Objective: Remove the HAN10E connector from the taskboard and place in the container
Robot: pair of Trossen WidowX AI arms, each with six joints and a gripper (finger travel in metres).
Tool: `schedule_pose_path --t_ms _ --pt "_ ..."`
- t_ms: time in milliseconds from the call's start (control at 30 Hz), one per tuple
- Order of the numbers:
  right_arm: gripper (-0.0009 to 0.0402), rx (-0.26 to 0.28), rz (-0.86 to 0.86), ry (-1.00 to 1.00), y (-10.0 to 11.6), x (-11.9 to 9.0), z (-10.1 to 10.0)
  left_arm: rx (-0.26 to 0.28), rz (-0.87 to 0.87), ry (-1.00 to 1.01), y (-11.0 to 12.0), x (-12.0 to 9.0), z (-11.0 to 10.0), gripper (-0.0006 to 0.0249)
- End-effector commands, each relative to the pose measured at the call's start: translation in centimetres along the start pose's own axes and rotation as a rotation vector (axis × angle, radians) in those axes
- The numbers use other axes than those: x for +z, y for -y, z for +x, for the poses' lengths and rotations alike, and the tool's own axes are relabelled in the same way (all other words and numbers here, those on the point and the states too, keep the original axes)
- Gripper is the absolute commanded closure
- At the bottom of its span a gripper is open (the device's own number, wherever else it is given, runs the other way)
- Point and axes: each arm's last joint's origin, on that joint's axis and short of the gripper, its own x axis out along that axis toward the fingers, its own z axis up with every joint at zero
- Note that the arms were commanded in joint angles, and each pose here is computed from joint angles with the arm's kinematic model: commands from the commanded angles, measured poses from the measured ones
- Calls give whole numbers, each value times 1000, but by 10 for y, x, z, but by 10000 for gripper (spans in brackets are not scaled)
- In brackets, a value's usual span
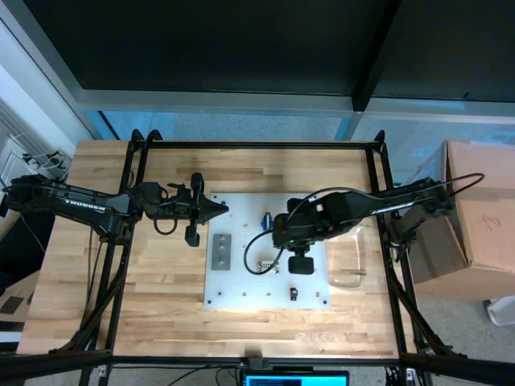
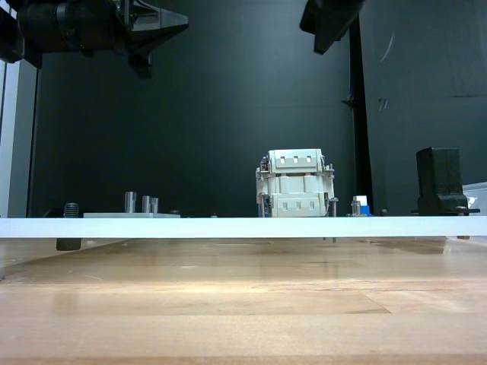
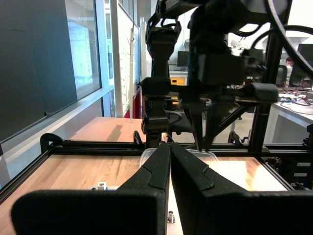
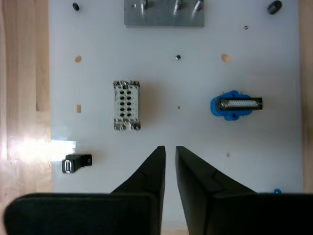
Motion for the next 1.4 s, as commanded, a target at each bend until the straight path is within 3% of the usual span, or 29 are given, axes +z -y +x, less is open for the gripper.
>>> schedule_pose_path --t_ms 33,233,567,733,1033,1400 --pt "337 1 -3 -7 -4 10 7 0 0 0 0 0 0 243" --pt "289 19 -7 -38 -10 17 22 0 0 0 0 0 0 243" --pt "131 25 10 -142 -20 21 64 0 0 0 0 0 0 243" --pt "83 16 1 -192 -25 23 87 0 0 0 0 0 0 243" --pt "81 17 -17 -244 -33 23 121 0 0 0 0 0 0 243" --pt "122 40 -19 -225 -38 25 138 0 0 0 0 0 0 243"
